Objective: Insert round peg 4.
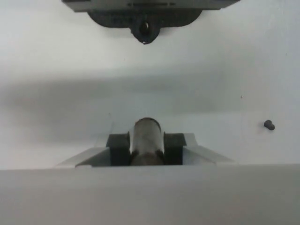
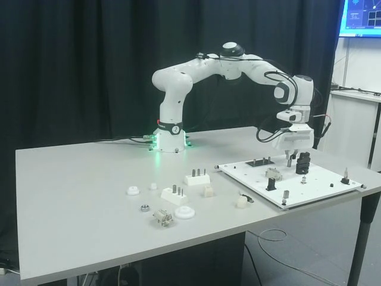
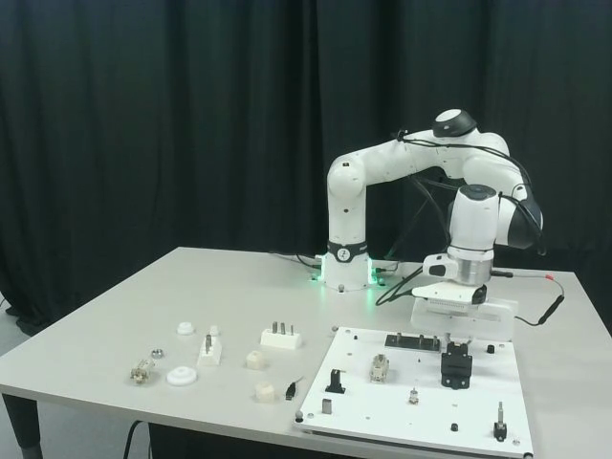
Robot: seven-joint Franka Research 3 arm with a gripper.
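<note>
Peg 4 [image 1: 146,140], a grey round pin, sits low in the centre of my wrist view, clamped between the black pads of the gripper [image 1: 146,149], which is closed snugly on it above the white board [image 1: 211,70].

From the first room view, right of centre, the gripper [image 2: 290,154] hangs just over the board [image 2: 321,182] on the grey surface [image 2: 77,185].

In the second room view it hovers at centre right [image 3: 455,342], beside a black fixture [image 3: 456,367]. I judge I'm in the carry-and-align step; next I need to centre the peg over its hole and lower it straight, though I cannot make out the hole.
</note>
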